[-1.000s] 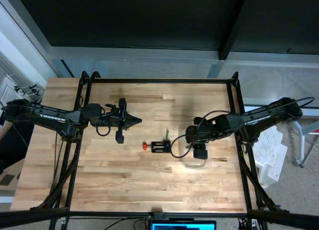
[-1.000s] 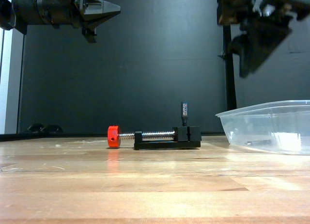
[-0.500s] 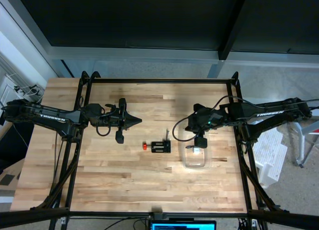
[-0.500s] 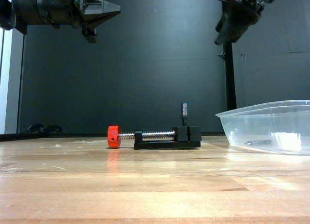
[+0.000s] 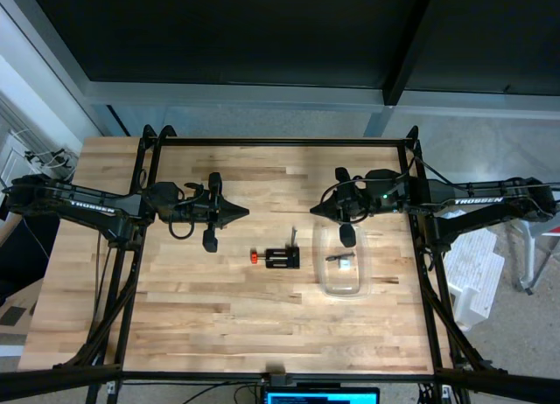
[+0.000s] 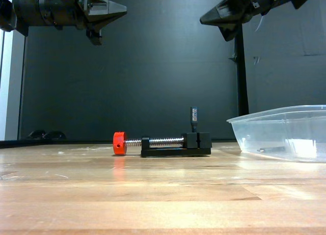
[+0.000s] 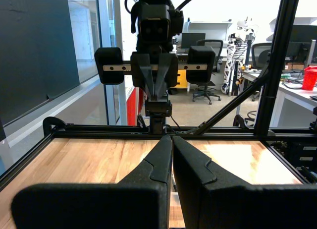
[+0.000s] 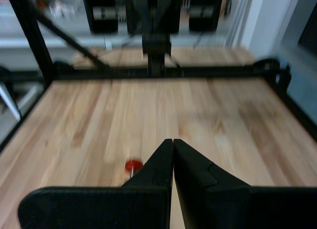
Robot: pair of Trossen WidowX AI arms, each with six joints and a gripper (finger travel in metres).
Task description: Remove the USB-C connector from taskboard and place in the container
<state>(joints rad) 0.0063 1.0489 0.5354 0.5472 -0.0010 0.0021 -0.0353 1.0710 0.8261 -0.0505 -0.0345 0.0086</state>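
**Above the tub, the right claw has backed away**

From high up, the right claw point(image 5: 315, 211) no longer points down into the container point(image 5: 320, 275). A moment ago it hung right over it. Now it has lifted and swung flat, aiming across the table point(image 5: 175, 299). Its two fingers are pressed together with nothing between them. The USB-C connector point(image 5: 336, 257), a tiny dark grey sliver, lies on the floor of the container, just beside a small white cube point(image 5: 346, 263). So the job looks done to me. The left claw point(image 5: 243, 213) waits on the other side of the taskboard point(image 5: 282, 258). It is closed too and has not moved. The taskboard sits near the container but does not touch it.

From low down, the taskboard is a black block with a shiny ridged screw point(image 6: 162, 142) and a round red knob point(image 6: 119, 143). A thin pin point(image 6: 193, 115) stands straight up from it. The container is clear, smooth plastic with soft rounded corners, and a dark streak shows through its wall. Both claws hang well above everything.

From the left wrist, the two black wedge fingers touch along a thin line and hold nothing.

From the right wrist, the fingers meet the same way. The red knob shows on the pale striped wood below.
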